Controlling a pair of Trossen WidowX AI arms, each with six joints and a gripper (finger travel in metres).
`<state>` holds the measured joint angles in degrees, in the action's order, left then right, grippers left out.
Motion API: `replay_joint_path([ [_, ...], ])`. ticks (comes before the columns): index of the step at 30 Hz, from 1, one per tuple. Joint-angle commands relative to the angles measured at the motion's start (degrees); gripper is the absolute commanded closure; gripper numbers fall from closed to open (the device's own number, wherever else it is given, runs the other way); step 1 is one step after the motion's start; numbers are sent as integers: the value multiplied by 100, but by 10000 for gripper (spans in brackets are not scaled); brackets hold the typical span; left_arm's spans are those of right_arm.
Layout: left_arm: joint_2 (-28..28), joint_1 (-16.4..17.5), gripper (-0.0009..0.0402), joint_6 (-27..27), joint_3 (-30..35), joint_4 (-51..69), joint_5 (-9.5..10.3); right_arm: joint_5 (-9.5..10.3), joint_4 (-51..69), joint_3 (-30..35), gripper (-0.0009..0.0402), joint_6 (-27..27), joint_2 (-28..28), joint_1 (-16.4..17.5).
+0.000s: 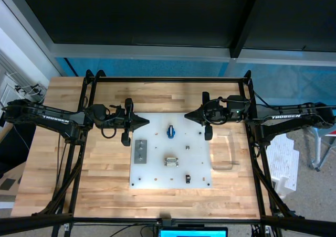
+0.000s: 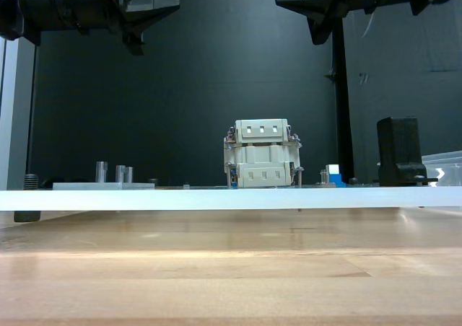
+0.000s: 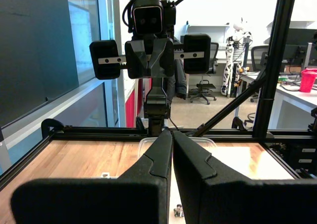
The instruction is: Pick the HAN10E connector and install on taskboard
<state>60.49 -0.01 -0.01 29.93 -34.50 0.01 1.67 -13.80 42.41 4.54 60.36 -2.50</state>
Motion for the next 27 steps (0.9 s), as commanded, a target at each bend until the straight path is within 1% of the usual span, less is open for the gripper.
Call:
replay_joint_path([
  [1, 0, 0, 392, 2, 2, -2, 0, -11, -317, -179, 394, 101, 13, 9],
  [8, 0, 0, 392, 2, 2, -2, 0, -17, -728, -407, 393, 149, 11, 13],
  [11, 0, 0, 392, 2, 2, -2, 0, -61, -793, -444, 393, 232, 11, 13],
  [18, 0, 0, 392, 2, 2, -2, 0, -68, -1045, -586, 394, 181, 11, 17],
  [21, 0, 0, 392, 2, 2, -2, 0, -125, -1292, -721, 393, 240, 11, 26],
  [24, 0, 2, 392, 2, 2, -2, 0, -116, -1318, -752, 393, 243, 11, 31],
  [27, 0, 0, 392, 2, 2, -2, 0, -42, -1320, -752, 393, 232, 11, 39],
])
